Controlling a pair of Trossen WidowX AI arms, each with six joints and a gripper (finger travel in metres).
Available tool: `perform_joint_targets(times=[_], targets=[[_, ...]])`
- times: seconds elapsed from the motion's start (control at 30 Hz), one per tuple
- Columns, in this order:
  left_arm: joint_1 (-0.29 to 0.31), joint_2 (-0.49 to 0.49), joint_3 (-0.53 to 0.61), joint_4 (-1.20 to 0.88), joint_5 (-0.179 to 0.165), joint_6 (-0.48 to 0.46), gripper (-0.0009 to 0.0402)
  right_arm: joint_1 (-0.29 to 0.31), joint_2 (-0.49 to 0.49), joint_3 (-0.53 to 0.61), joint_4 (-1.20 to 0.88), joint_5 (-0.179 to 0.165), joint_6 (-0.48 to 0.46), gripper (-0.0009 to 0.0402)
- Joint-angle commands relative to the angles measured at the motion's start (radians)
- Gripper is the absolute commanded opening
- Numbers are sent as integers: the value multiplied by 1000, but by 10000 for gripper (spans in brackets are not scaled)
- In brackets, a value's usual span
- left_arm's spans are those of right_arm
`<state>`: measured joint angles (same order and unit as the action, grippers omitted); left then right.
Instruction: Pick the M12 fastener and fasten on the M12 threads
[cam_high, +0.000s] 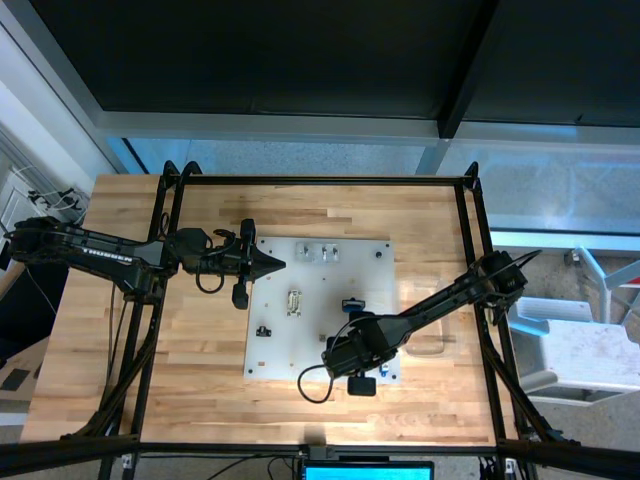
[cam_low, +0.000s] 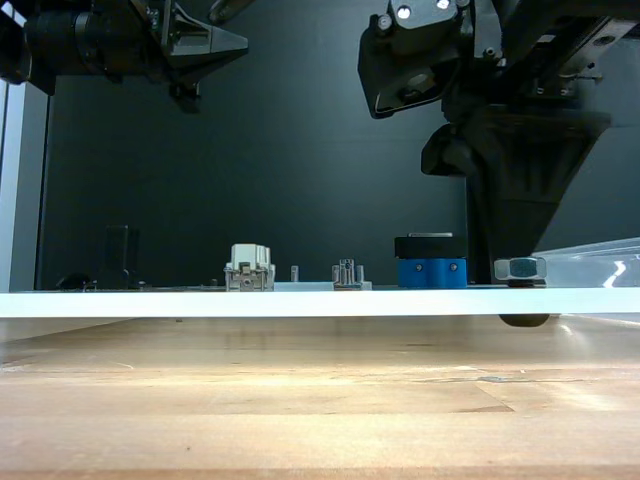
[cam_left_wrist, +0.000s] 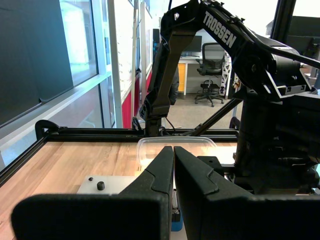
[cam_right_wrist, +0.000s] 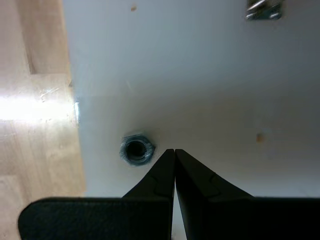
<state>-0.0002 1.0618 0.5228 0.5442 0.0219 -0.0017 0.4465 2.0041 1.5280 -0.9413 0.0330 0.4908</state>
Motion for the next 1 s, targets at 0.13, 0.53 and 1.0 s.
perform_joint_targets(times=[0.13, 0.53, 1.0], targets=[[0, 0, 0, 0, 0, 0, 0, -2, -6, 0, -18, -362, -54, 0], [0, 0, 0, 0, 0, 0, 0, -3, -15, 14, -40, -137, -39, 0], [0, 0, 0, 0, 0, 0, 0, -11, 0, 0, 0, 18, -7, 0]])
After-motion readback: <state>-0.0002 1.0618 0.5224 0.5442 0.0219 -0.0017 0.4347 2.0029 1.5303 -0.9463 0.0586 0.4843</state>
